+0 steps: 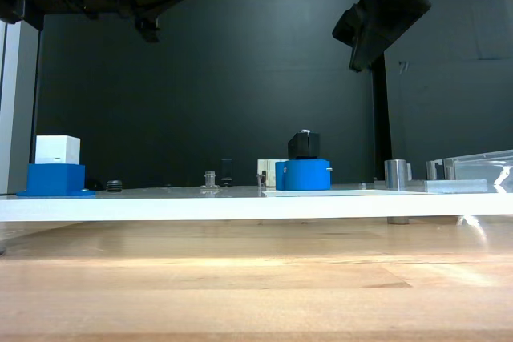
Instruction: Remove the 16mm cylinder and place in the container
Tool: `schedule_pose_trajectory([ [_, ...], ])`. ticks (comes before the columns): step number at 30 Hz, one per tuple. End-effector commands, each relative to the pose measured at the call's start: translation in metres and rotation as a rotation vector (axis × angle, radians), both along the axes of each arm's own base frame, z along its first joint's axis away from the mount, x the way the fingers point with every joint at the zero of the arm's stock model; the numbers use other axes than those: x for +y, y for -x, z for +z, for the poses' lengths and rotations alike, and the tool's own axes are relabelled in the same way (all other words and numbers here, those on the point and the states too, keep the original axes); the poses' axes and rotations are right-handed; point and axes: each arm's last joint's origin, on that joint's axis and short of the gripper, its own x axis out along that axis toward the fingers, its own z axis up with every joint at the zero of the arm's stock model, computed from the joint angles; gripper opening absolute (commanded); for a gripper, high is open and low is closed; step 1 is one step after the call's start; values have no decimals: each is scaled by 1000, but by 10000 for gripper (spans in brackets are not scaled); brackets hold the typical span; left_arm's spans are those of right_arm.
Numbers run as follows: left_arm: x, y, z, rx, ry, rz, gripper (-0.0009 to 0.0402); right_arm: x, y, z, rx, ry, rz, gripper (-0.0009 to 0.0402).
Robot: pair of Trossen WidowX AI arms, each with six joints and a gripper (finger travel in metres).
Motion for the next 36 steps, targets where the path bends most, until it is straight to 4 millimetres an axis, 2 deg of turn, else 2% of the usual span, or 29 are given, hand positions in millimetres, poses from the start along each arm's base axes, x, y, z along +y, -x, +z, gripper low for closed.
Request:
schedule_pose_trajectory([
  [1,0,0,0,1,0,0,0,4,-6,-1,43,3,-6,67],
  [10,0,0,0,0,0,0,0,13,-16,-15,104,10,-1,171],
  [16,0,0,0,0,0,0,0,24,-19,-28,146,24,29,217],
  [21,0,0,0,0,0,0,0,31,-21,-38,176,34,46,230],
  [36,0,0,0,0,0,0,0,44,-27,-63,245,45,46,229],
])
